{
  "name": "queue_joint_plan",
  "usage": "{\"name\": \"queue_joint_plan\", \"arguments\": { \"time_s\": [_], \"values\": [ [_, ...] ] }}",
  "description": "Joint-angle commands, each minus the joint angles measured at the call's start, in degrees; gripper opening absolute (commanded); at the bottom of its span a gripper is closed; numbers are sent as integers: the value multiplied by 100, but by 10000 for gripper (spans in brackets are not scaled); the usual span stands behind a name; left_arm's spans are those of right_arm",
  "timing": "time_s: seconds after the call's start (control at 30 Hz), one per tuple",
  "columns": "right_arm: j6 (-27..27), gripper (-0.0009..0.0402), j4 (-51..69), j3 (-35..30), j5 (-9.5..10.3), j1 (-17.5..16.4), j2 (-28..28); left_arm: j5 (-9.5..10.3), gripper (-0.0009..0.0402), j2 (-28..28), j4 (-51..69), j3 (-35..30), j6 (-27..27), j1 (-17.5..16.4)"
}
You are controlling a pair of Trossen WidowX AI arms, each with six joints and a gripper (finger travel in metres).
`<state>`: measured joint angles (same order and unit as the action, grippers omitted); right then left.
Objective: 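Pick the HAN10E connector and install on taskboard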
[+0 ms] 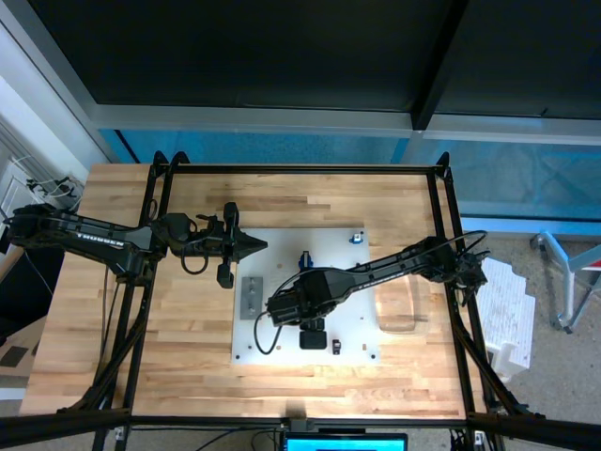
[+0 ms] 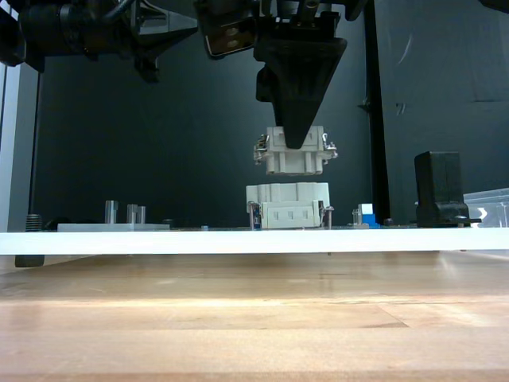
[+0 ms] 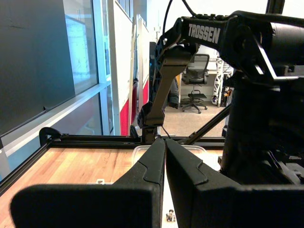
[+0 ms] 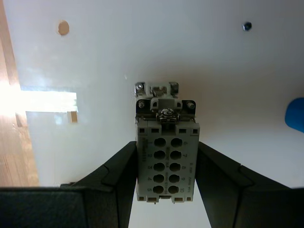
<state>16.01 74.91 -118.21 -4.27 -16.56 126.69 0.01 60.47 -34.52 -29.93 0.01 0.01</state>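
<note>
Low view puts the right end effector (image 2: 298, 131) pointing straight down over the middle of the taskboard (image 2: 159, 241), its fingers clenched on the HAN10E connector (image 2: 293, 153), which hangs level in the air. Directly below it a beige socket (image 2: 288, 205) stands on the board. A narrow strip of dark background shows between the two, so connector and socket are apart, though lined up one over the other. Right wrist view looks along the same grip: the two black fingers (image 4: 114, 173) press the long sides of the pale grey block, whose face toward the camera carries two rows of round holes, and the white plate lies beyond it. To the left on the board sits the grey metal block (image 2: 111, 227) with short upright pins. To the right stands a tall black part (image 2: 437, 191), and between it and the socket is a small blue fixture (image 2: 366, 212). High view shows the left end effector (image 1: 255, 244) at the board's far left edge, pointing right and held above the surface. In left wrist view its fingers (image 3: 154, 164) are pressed together with nothing between them. A clear tray (image 1: 402, 305) lies on the tabletop (image 1: 141, 329) at the board's right edge; whether it touches or overlaps the plate I cannot tell.
</note>
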Motion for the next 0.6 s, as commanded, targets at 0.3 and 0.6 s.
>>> {"name": "queue_joint_plan", "arguments": {
  "time_s": [0.3,0.6],
  "values": [
    [0,43,-63,-31,-22,-9,35,0,1,2,0,-2,0,0],
    [-68,43,-138,7,-20,-9,35,0,1,2,0,-2,0,0]
  ]
}}
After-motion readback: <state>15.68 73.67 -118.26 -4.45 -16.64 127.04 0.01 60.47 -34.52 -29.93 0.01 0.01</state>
